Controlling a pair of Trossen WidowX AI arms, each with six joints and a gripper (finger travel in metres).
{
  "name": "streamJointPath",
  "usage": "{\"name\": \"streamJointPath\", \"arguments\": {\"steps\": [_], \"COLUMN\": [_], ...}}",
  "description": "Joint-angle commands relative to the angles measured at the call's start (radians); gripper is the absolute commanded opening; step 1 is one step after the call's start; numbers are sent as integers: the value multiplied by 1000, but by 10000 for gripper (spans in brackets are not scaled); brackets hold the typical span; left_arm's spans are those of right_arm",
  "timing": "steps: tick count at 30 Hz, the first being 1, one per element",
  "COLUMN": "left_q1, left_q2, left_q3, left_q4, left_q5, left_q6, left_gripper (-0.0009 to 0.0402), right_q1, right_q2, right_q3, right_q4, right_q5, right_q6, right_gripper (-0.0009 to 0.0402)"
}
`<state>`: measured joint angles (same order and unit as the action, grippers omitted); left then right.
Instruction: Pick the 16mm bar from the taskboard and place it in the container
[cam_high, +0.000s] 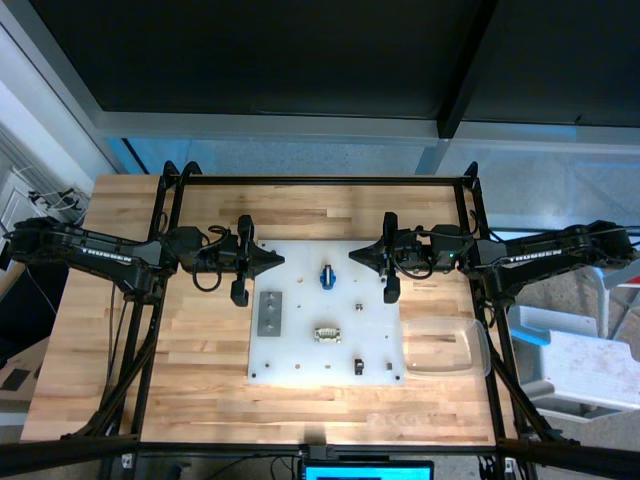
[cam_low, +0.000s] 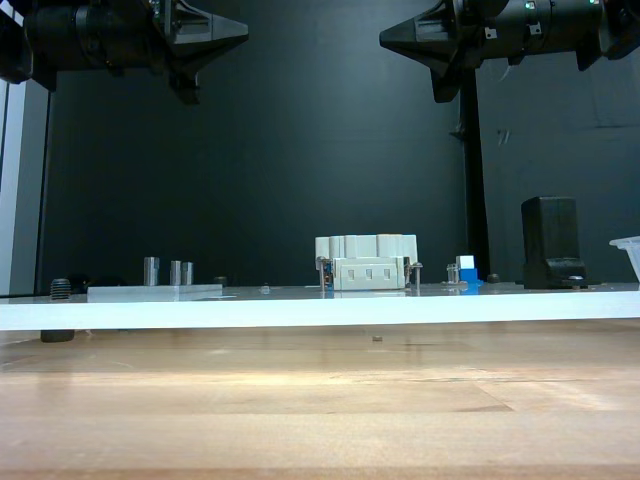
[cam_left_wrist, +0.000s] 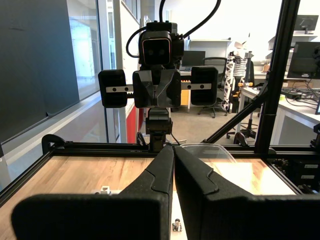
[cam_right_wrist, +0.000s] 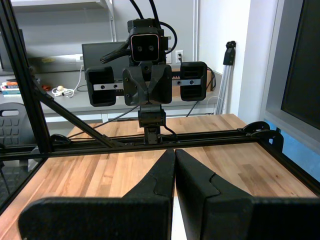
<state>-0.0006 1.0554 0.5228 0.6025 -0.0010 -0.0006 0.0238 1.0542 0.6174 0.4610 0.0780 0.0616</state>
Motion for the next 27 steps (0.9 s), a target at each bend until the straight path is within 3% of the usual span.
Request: {"name": "streamJointPath", "arguments": {"steps": [1, 12, 21, 27], "left_q1": [1, 1, 0, 1], "left_q2": [0, 0, 0, 0], "left_q3": [0, 0, 0, 0], "left_q4": [0, 0, 0, 0], "left_q5": [0, 0, 0, 0], "left_q6": [0, 0, 0, 0], "left_gripper": [0, 0, 0, 0], "right_q1": [1, 3, 11, 14], "right_q2": [0, 0, 2, 2], "right_q3": [0, 11, 201, 280], "right_q4": [2, -21, -462, -636], "right_q5": [-1, -1, 0, 0], "right_q6": [1, 12, 13, 35], "right_gripper": [0, 0, 0, 0]}}
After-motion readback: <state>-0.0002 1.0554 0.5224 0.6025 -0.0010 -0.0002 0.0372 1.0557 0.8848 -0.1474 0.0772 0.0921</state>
